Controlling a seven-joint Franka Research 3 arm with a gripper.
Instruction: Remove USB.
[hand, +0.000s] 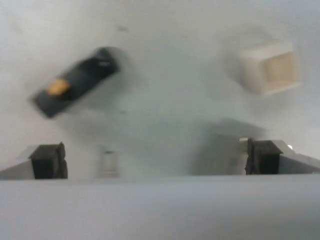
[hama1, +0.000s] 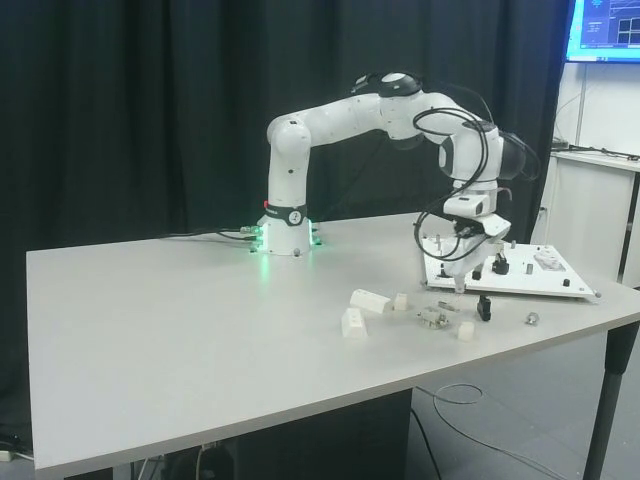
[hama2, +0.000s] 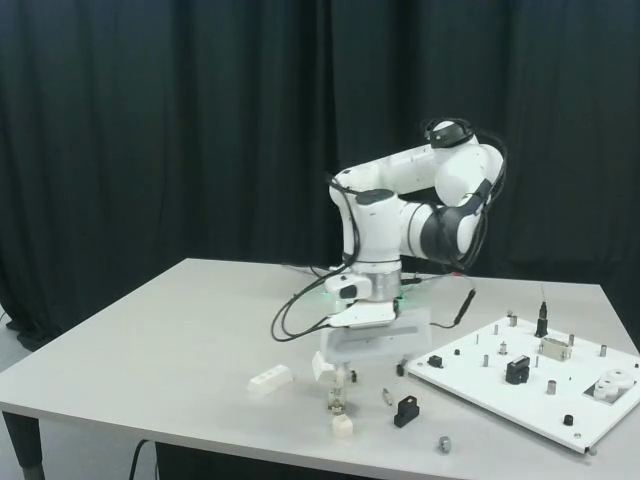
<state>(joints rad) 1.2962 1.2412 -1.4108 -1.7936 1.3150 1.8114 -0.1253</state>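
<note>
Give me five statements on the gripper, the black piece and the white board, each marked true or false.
1. The gripper holds nothing. True.
2. Its fingers are shut tight. False: they stand wide apart.
3. In the wrist view a black piece lies on the table, clear of the fingers. True.
4. The white board lies at the middle of the table. False: it sits at one end, near the edge.
5. The arm's base shows green light. True.
</note>
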